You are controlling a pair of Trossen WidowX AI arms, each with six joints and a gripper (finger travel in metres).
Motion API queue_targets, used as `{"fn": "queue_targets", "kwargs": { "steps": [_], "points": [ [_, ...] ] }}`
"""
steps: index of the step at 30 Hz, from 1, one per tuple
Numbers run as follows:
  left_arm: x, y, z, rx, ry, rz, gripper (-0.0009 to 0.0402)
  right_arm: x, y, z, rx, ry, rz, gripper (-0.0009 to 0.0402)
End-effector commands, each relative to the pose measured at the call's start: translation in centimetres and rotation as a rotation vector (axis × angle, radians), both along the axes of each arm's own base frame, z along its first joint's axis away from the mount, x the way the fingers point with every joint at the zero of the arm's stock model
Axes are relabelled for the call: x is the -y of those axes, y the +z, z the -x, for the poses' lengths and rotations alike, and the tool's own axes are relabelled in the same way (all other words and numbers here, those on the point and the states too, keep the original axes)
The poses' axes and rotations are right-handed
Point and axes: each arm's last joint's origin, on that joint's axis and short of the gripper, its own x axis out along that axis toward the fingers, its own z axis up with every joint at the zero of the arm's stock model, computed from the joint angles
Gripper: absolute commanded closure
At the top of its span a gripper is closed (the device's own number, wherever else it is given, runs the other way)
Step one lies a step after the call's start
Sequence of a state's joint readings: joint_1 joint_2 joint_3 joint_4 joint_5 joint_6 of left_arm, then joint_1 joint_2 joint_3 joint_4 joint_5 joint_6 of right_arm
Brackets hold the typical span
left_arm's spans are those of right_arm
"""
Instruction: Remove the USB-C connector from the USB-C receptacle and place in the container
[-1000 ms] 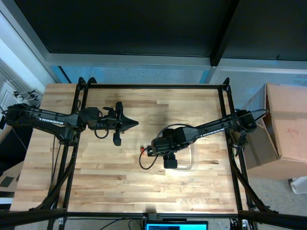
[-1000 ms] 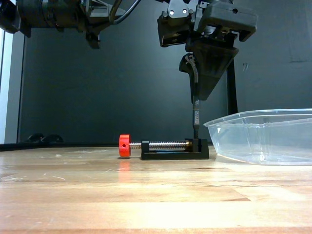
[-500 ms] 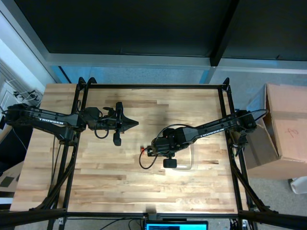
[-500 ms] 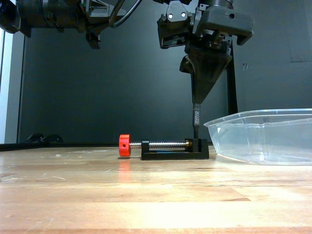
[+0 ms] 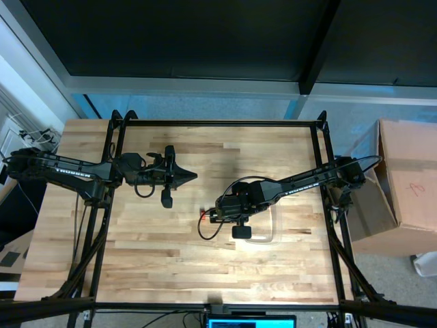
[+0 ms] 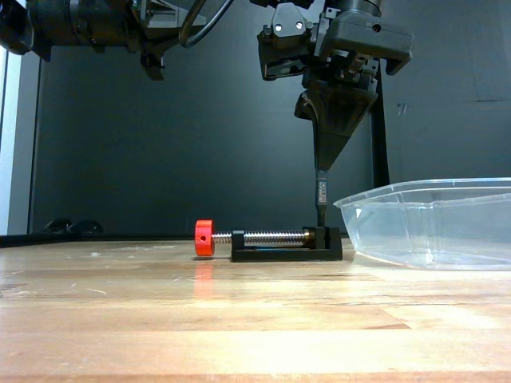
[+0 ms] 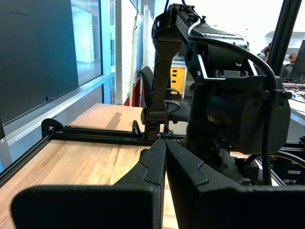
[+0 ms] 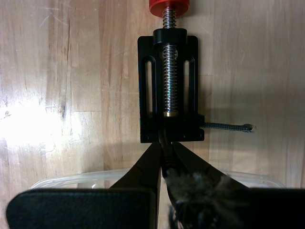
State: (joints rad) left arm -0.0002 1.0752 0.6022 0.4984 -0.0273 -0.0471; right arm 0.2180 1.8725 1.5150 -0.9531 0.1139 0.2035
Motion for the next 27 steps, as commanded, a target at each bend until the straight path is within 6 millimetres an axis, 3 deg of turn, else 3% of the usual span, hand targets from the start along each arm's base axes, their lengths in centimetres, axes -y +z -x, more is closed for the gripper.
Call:
{"fn": "queue_targets", "kwargs": {
  "steps": [1, 27],
  "points": [
    [0.0, 0.0, 0.0, 0.000, 0.000, 0.000, 0.0393, 0.0, 0.4, 0.1, 0.011, 0.000, -0.004, 0.0394],
    [0.0, 0.0, 0.0, 0.000, 0.000, 0.000, 0.0393, 0.1, 6.2, 0.9, 0.084, -0.015, -0.035, 0.0393]
  ]
}}
